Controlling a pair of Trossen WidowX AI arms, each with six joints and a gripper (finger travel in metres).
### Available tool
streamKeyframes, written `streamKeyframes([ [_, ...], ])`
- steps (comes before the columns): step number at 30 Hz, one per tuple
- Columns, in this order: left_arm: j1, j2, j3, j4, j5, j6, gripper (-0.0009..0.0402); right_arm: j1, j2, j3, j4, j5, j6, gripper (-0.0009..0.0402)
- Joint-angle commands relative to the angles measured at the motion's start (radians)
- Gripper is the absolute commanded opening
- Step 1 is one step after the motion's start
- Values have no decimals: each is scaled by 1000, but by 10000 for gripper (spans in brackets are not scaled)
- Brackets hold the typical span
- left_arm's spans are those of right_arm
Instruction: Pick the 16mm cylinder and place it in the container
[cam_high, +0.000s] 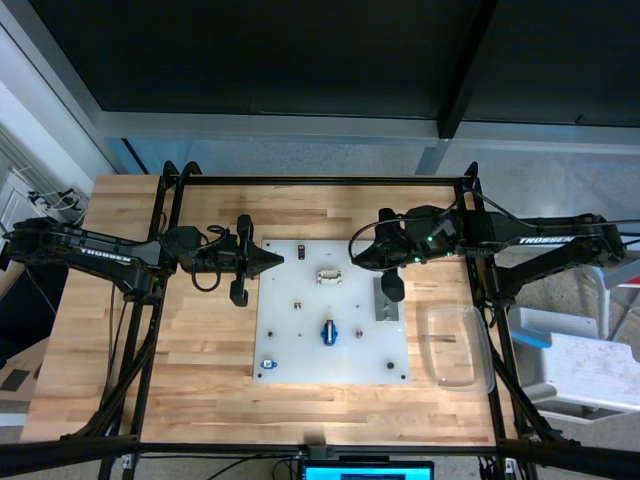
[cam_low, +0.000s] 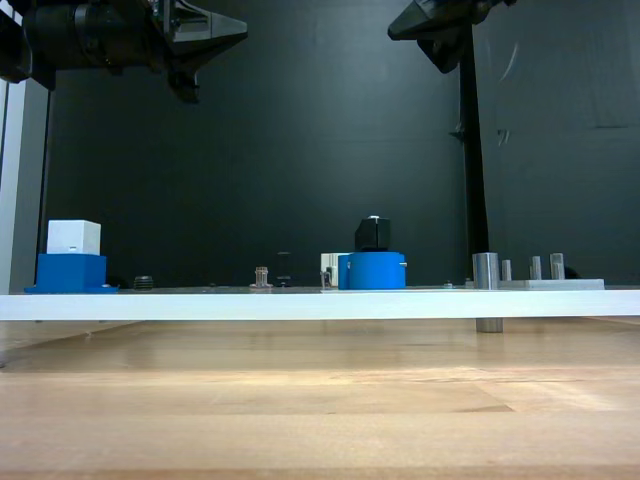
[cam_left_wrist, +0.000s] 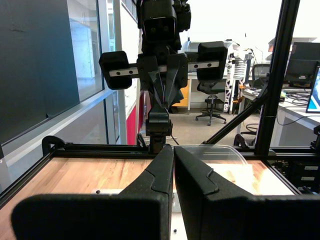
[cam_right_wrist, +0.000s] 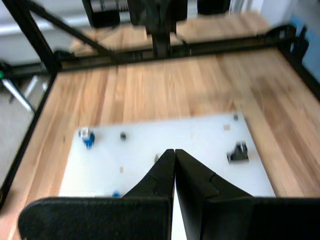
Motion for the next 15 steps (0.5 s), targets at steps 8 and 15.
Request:
streamKeyframes([
  [8,0,0,0,0,0,0,0,9,163,269,-431,-2,5,0],
  [15,0,0,0,0,0,0,0,21,258,384,-600,-4,-1,0],
])
